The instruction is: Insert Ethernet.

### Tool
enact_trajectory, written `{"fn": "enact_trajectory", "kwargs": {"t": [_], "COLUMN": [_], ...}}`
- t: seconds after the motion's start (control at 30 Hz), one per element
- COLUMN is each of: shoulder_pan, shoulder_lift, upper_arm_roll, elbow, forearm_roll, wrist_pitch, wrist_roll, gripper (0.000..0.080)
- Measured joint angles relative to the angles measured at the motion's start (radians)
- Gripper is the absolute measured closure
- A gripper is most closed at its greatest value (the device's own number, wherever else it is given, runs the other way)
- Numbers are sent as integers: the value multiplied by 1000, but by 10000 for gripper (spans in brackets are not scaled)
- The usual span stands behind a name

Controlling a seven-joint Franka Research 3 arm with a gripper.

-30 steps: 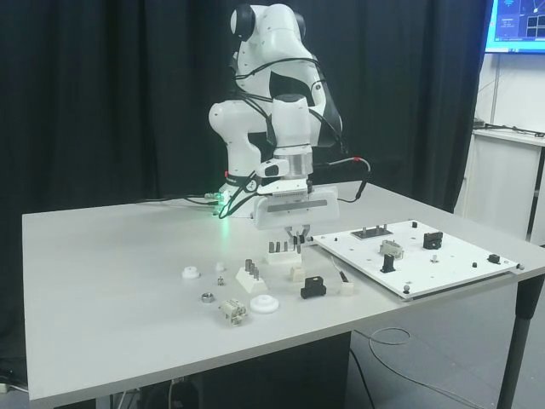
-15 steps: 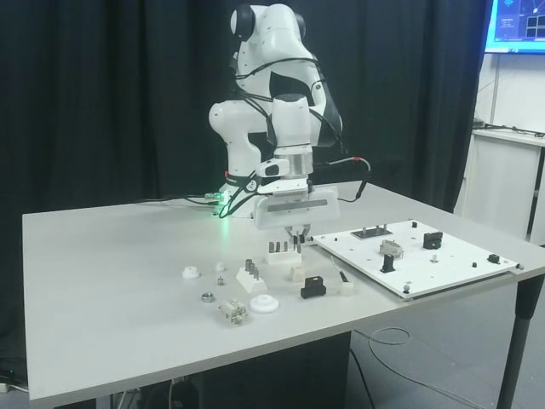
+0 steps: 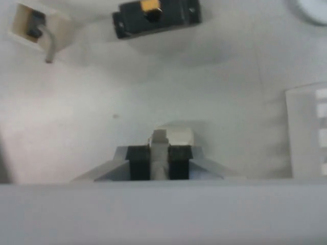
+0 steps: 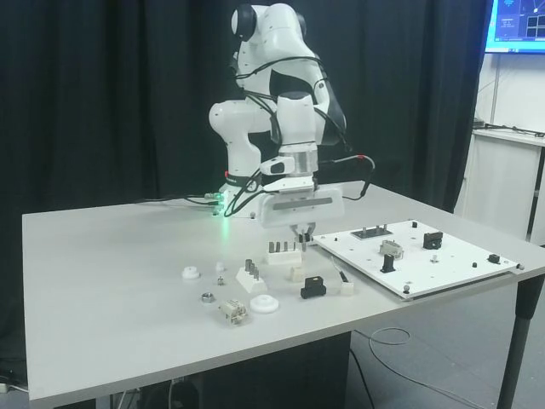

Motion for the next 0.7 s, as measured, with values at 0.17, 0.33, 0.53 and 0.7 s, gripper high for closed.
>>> {"fn": "enact_trajectory", "kwargs": {"t": [0.17,0.33,0.53,0.7], "shoulder_pan": [19,41,68,92], "shoulder_lift": [0,0,0,0], "upper_arm_roll": [1,1,1,1], "elbow": [13,26,42,57], "forearm_roll": [-12,-13,-13,-13], "wrist_pitch": [0,0,-3,-10], "wrist_roll": [0,0,3,17], "gripper": [729,729,729,729]}}
